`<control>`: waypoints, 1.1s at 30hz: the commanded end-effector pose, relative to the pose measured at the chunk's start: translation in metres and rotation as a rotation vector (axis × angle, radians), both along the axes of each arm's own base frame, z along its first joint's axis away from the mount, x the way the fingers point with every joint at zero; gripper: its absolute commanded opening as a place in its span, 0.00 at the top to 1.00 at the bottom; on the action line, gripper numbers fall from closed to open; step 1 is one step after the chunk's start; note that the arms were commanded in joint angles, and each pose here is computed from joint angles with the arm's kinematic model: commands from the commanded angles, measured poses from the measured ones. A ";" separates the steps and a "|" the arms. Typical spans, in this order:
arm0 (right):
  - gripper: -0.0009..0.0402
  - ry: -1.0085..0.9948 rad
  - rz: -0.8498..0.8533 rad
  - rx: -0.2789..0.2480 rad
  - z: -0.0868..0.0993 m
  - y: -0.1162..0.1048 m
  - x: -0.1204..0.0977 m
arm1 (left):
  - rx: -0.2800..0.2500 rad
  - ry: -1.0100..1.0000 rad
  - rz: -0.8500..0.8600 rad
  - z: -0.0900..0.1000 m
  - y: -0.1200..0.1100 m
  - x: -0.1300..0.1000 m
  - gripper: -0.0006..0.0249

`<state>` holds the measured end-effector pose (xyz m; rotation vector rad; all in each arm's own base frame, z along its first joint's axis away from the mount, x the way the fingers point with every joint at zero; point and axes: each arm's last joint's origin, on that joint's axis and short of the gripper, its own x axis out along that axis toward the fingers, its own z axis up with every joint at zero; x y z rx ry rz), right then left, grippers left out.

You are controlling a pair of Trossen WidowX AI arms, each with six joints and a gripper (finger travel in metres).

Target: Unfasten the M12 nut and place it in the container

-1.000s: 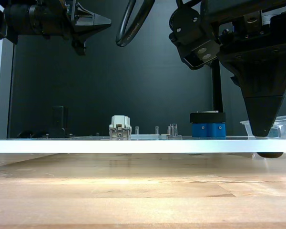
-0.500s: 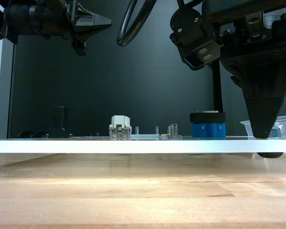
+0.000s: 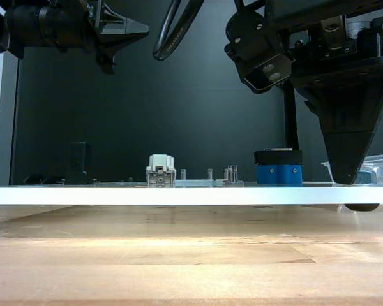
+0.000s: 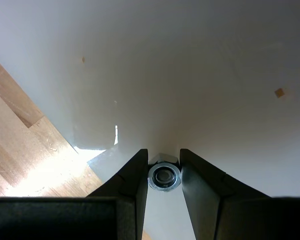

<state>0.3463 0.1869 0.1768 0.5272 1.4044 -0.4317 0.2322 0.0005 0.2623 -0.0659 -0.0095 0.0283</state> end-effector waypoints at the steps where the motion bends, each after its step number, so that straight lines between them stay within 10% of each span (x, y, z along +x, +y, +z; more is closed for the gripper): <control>1: 0.96 -0.002 0.001 0.004 -0.001 0.000 0.000 | 0.000 0.000 0.000 0.000 0.000 0.000 0.97; 20: 0.96 -0.013 0.015 0.008 0.001 0.001 0.001 | 0.000 0.000 0.000 0.000 0.000 0.000 0.98; 33: 0.96 -0.058 0.072 0.022 0.052 -0.007 -0.012 | 0.000 0.000 0.000 0.000 0.000 0.000 0.98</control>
